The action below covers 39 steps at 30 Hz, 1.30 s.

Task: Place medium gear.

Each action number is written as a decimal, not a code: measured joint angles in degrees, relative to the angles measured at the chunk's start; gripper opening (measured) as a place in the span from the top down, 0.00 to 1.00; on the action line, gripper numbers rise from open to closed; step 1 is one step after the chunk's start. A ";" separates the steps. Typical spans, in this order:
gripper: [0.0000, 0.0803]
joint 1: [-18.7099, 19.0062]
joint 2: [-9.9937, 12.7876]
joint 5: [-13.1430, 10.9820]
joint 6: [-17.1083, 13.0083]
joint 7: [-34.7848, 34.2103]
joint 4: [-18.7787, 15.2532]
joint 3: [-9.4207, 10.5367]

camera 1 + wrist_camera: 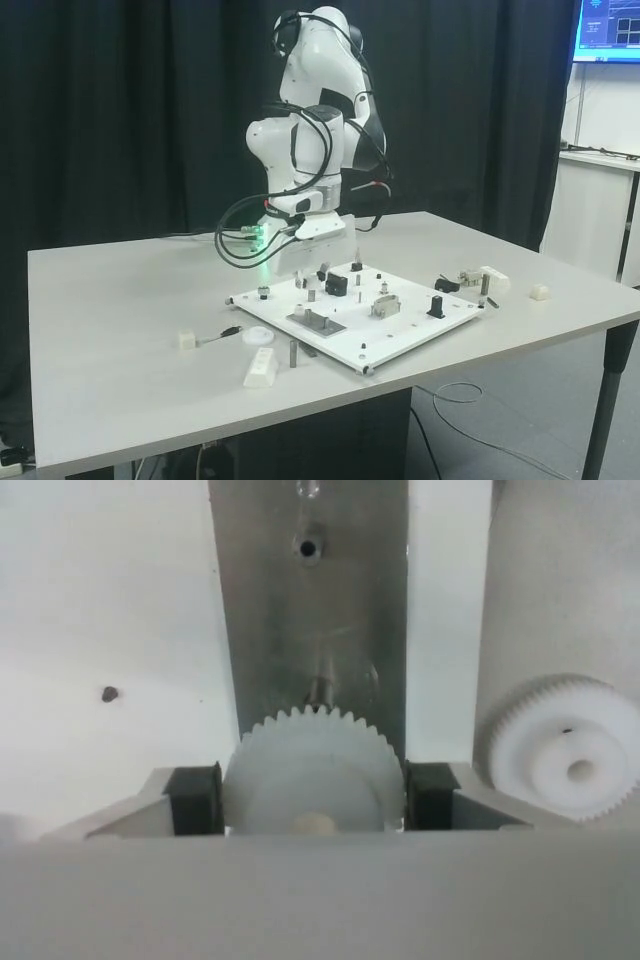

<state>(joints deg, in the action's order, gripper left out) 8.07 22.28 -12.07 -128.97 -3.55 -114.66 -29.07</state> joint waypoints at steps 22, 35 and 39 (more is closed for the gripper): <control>0.51 -5.38 3.99 3.76 -6.76 8.46 2.41 -1.85; 0.51 -11.62 11.14 -0.05 -7.36 17.54 8.89 -0.17; 0.51 -13.39 13.73 -1.97 -7.34 19.98 11.11 0.65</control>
<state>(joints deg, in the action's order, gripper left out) -5.32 36.01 -14.04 -136.31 16.43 -103.54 -28.42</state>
